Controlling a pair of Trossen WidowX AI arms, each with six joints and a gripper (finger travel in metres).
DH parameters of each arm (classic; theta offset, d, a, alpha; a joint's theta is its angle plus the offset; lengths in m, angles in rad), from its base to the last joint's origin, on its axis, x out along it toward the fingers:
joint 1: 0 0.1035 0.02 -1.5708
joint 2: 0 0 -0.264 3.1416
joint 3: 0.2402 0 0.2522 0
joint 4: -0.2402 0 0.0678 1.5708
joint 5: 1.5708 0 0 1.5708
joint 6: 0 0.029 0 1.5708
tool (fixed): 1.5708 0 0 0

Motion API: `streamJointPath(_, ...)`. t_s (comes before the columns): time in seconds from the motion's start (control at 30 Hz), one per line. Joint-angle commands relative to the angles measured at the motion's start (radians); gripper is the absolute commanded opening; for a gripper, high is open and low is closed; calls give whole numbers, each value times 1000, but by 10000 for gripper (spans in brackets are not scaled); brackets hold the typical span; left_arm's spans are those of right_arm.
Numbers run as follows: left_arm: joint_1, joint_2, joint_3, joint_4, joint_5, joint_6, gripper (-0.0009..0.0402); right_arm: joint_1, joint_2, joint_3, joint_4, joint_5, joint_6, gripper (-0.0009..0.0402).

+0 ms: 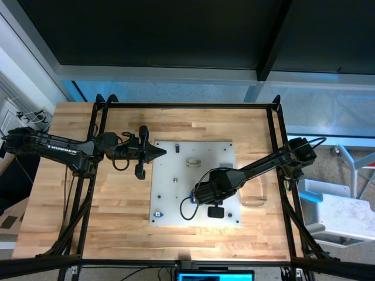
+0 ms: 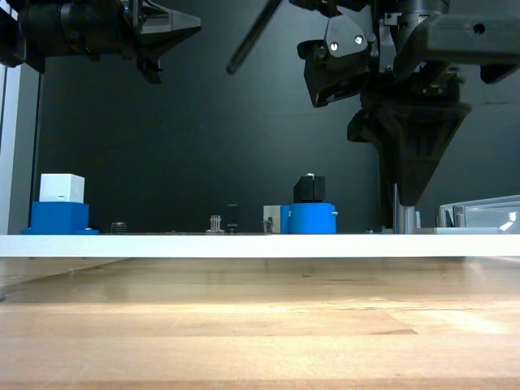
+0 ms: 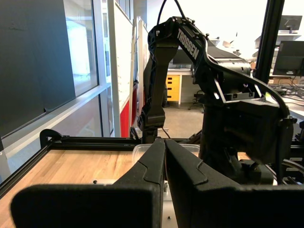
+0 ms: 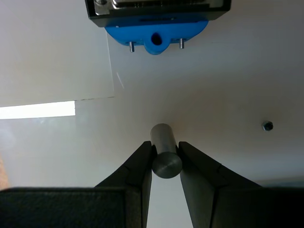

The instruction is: Pick the 16mm cylinder and place it in the taskboard

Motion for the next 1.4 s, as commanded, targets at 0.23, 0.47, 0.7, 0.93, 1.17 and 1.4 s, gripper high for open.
streamJointPath(0.23,0,0,0,0,0,0,0,1,-8,5,-7,5,-3,27)
streamJointPath(0.47,0,0,0,0,0,0,0,0,-6,-10,20,2,-11,28)
streamJointPath(0.7,0,0,0,0,0,0,0,1,6,-14,33,2,-11,28)
streamJointPath(0.93,0,0,0,0,0,0,0,0,8,-19,44,2,-13,28)
streamJointPath(1.17,0,0,0,0,0,0,0,1,8,-27,56,3,-12,28)
streamJointPath(1.4,0,0,0,0,0,0,0,0,8,-35,60,2,-11,28)
